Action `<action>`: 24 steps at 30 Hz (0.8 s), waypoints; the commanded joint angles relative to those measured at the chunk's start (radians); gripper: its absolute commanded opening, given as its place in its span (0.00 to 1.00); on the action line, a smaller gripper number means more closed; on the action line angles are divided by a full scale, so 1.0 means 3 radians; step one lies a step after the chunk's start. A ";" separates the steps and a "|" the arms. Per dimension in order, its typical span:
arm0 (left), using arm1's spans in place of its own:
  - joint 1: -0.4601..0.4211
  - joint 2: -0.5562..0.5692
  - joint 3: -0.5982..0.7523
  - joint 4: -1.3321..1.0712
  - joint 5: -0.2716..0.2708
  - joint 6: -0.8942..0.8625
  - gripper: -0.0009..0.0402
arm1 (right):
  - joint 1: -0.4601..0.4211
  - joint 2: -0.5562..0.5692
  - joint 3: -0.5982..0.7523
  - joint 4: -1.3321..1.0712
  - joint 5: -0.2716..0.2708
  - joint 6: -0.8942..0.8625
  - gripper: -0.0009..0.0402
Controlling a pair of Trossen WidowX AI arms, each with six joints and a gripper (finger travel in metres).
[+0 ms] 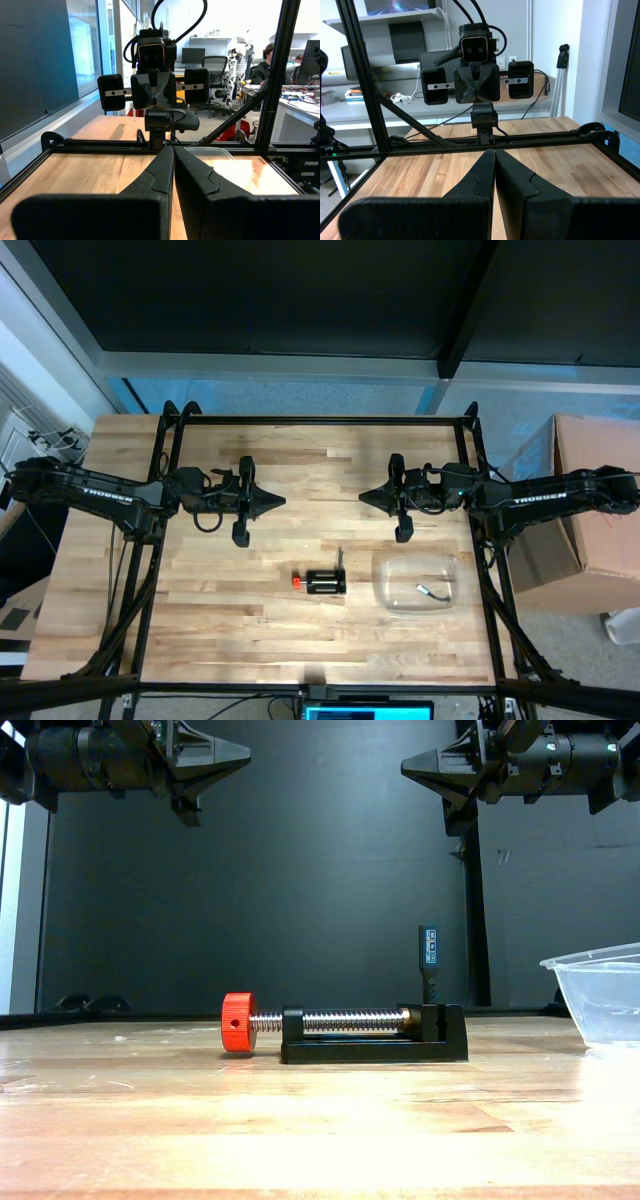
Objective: Remove the USB-C connector from the USB-C receptacle and place in the container
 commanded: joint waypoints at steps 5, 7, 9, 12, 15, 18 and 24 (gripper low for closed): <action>0.0001 0.0000 0.0001 0.0001 0.0000 0.0001 0.02 | 0.0004 0.0003 0.0031 0.0027 0.0003 0.0017 0.02; 0.0000 0.0000 0.0001 0.0001 0.0000 0.0001 0.02 | 0.0004 0.0003 0.0031 0.0024 0.0003 0.0017 0.02; 0.0001 0.0000 0.0001 0.0001 0.0000 0.0001 0.02 | 0.0004 0.0003 0.0031 0.0010 0.0004 0.0017 0.02; 0.0001 0.0000 0.0001 0.0001 0.0000 0.0001 0.02 | 0.0004 0.0003 0.0031 -0.0010 0.0003 0.0017 0.02; 0.0000 0.0001 0.0001 0.0001 0.0000 0.0001 0.02 | 0.0004 0.0003 0.0031 -0.0014 0.0003 0.0017 0.02; 0.0000 0.0000 0.0001 0.0001 0.0000 0.0001 0.02 | 0.0004 0.0003 0.0031 -0.0014 0.0003 0.0017 0.02; 0.0001 0.0000 0.0001 0.0001 0.0000 0.0001 0.02 | 0.0004 0.0003 0.0031 -0.0014 0.0003 0.0017 0.02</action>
